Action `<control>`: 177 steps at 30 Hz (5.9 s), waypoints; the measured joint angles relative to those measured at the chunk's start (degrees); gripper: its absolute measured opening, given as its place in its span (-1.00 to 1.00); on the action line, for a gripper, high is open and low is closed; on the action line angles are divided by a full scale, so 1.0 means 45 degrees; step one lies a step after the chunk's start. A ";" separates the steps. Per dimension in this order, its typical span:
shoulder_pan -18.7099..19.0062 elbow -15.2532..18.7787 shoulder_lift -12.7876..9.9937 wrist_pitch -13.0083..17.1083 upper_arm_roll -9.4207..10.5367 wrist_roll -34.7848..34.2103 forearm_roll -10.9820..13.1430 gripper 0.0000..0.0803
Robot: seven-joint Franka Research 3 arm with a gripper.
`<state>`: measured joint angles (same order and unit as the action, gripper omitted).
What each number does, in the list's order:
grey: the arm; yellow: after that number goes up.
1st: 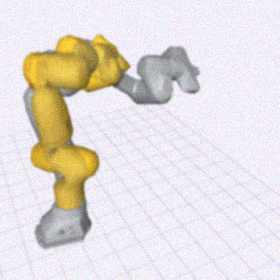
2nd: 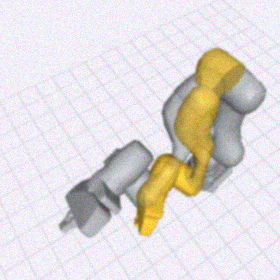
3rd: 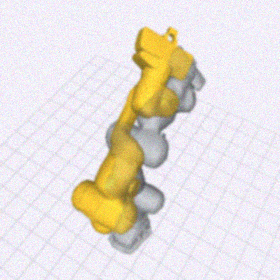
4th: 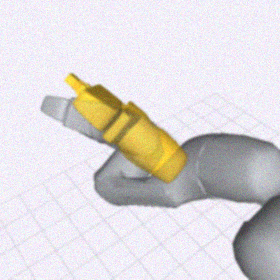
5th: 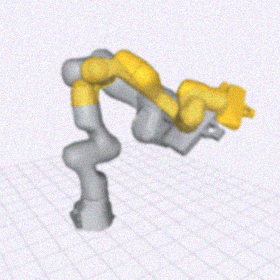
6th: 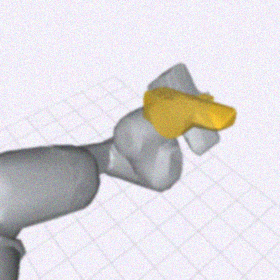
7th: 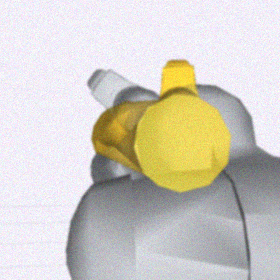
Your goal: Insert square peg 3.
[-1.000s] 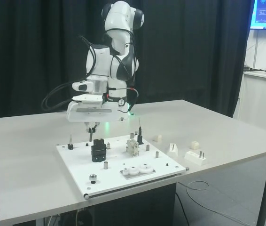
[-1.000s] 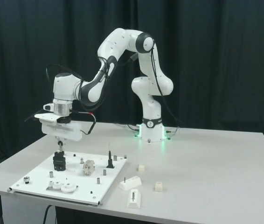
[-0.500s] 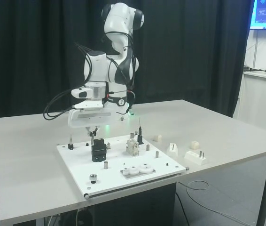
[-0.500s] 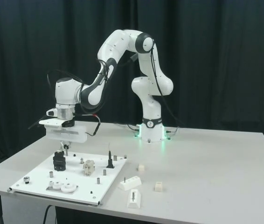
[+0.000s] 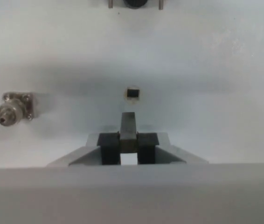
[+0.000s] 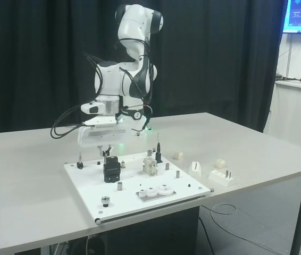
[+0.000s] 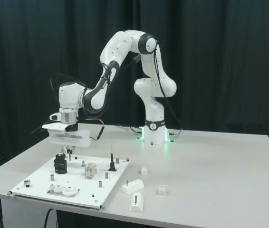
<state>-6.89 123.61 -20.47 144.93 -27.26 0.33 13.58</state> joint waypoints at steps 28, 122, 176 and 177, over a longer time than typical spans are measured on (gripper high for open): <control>0.0007 0.0232 -0.0003 0.0666 0.0014 0.0000 0.0000 -0.82; 0.0222 0.0180 -0.0670 0.1497 0.0115 -0.0475 -0.0016 -0.82; 0.0219 0.0213 -0.0665 0.1645 0.0094 -0.0568 0.0036 -0.82; 0.0219 0.0213 -0.0665 0.1645 0.0098 -0.0568 0.0036 -0.82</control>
<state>-5.90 124.57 -23.46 152.33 -26.82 -2.22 13.74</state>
